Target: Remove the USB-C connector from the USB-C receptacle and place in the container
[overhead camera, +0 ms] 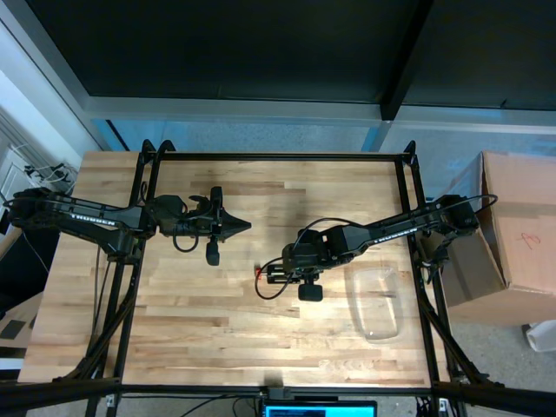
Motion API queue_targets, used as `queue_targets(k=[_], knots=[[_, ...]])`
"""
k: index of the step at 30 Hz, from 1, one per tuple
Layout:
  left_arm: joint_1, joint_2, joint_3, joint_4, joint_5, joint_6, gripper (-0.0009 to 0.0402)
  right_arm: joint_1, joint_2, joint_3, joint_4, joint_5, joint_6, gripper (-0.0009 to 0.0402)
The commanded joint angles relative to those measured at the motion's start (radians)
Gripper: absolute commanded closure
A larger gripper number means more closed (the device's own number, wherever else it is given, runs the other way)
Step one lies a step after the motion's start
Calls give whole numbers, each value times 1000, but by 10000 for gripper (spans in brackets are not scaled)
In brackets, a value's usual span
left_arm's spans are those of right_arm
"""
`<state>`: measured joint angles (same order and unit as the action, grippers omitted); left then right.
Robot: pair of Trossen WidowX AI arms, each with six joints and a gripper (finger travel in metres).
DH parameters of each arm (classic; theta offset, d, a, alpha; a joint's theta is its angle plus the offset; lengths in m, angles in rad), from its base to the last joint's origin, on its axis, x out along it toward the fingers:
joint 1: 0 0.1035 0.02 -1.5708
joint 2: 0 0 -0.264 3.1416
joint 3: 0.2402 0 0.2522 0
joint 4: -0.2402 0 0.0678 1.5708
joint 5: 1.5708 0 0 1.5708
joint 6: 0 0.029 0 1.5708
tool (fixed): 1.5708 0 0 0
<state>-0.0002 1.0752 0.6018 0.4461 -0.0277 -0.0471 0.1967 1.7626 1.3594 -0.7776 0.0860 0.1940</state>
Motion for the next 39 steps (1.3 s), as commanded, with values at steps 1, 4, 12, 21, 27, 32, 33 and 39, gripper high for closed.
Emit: queue_targets(k=[1,4,12,21,27,32,33,39], knots=[[0,0,0,0,0,0,393,0,-24,5,3,0,0,393],[0,0,0,0,0,0,393,0,-51,5,3,0,0,393],[0,0,0,0,0,0,393,2,-129,5,0,0,27,393],[0,0,0,1,0,0,393,51,-167,4,-58,-2,43,393],[0,0,0,3,0,0,393,138,-181,2,-91,0,89,393],[0,0,0,-5,0,0,393,203,-198,-11,-116,0,136,393],[0,0,0,-5,0,0,393,218,-198,-11,-127,0,145,393],[0,0,0,-1,0,0,393,299,-200,-24,-160,6,224,393]])
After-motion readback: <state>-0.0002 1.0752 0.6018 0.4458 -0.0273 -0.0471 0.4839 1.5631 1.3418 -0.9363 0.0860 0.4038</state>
